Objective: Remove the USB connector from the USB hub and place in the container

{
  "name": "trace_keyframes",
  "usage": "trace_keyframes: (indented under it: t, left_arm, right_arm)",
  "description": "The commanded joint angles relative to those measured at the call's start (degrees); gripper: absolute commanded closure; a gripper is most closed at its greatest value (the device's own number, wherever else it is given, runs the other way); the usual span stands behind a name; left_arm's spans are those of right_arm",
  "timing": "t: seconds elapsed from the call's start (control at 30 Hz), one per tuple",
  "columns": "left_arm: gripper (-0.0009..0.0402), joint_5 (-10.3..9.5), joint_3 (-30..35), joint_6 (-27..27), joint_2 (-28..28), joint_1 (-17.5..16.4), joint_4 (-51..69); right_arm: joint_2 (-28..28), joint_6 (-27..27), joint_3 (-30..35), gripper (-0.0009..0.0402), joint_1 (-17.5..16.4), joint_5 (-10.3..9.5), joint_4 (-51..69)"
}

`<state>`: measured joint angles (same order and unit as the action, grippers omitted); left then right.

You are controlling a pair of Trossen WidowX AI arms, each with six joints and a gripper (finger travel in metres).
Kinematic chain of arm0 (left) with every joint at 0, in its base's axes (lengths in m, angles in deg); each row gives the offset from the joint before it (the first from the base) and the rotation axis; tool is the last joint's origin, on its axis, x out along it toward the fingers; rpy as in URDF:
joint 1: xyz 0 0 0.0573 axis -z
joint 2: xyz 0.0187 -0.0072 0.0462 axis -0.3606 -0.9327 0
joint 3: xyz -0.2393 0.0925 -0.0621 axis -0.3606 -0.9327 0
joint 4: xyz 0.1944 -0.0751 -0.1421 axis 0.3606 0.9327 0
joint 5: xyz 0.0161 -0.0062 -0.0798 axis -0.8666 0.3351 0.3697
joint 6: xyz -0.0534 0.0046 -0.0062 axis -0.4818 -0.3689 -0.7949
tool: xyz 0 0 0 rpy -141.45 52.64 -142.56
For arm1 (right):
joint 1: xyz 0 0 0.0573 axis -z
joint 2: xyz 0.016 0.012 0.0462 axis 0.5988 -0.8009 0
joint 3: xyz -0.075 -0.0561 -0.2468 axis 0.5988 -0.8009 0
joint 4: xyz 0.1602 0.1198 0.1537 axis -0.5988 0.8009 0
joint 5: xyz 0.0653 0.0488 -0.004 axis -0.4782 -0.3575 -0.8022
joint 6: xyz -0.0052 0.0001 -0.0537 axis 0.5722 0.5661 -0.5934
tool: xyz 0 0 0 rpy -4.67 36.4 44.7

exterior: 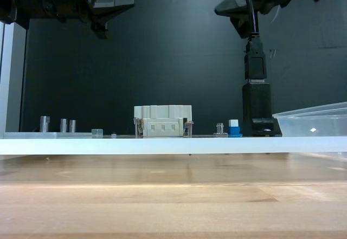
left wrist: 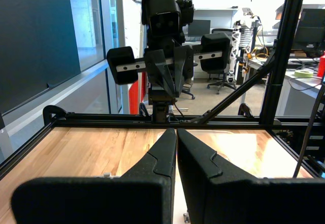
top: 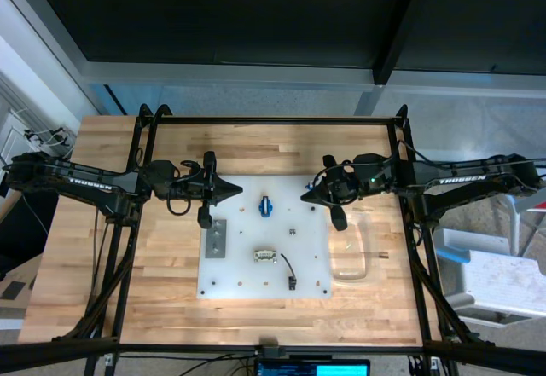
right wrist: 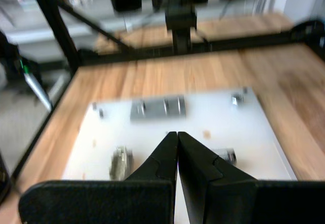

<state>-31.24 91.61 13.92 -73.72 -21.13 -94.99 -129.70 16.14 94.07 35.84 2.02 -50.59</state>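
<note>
The USB connector (top: 287,267) is a short black cable curving up from the small black USB hub (top: 292,283) at the near right of the white board (top: 239,278). In the low view its plug (exterior: 255,65) stands upright in the hub (exterior: 256,104). The clear container (top: 354,248) lies on the table just right of the board, and its wall (exterior: 317,118) shows low beside the hub. My left gripper (top: 227,190) hovers shut over the board's far left edge. My right gripper (top: 308,195) hovers shut over the far right part. Both hold nothing and are well above and behind the hub.
On the board are a grey block with holes (top: 217,240), a beige-and-silver connector (top: 264,257) and a blue upright part (top: 266,206). A black frame (top: 273,121) surrounds the wooden table. The grippers' tips point at each other across the blue part.
</note>
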Motion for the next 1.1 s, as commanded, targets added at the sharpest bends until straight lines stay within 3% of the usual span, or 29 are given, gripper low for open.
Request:
trace_keyframes:
  t: [0.03, 0.27, 0.47, 0.6, 0.73, 1.1]
  left_arm:
    - [0.0392, 0.00, 0.0, 0.0, 0.0, 0.0, 0.0]
    - [0.0392, 0.00, 0.0, 0.0, 0.0, 0.0, 0.0]
    - [0.0392, 0.00, 0.0, 0.0, 0.0, 0.0, 0.0]
    - [0.0392, 0.00, 0.0, 0.0, 0.0, 0.0, 0.0]
    - [0.0392, 0.00, 0.0, 0.0, 0.0, 0.0, 0.0]
    - [0.0392, 0.00, 0.0, 0.0, 0.0, 0.0, 0.0]
  right_arm:
    - [0.0, -1.3, 4.6, 0.0393, -0.1, 0.00, 10.6]
    - [0.0, -2.8, 11.9, 0.0393, -0.3, 0.48, 28.1]
    - [0.0, -3.1, 14.9, 0.0393, -2.1, 5.95, 37.3]
    - [-0.1, -1.7, 15.1, 0.0393, -5.7, 6.71, 38.6]
    - [-1.9, 1.0, 15.7, 0.0393, -10.4, 10.84, 40.3]
    - [-8.4, 9.3, 19.9, 0.0393, -20.5, 13.84, 41.2]
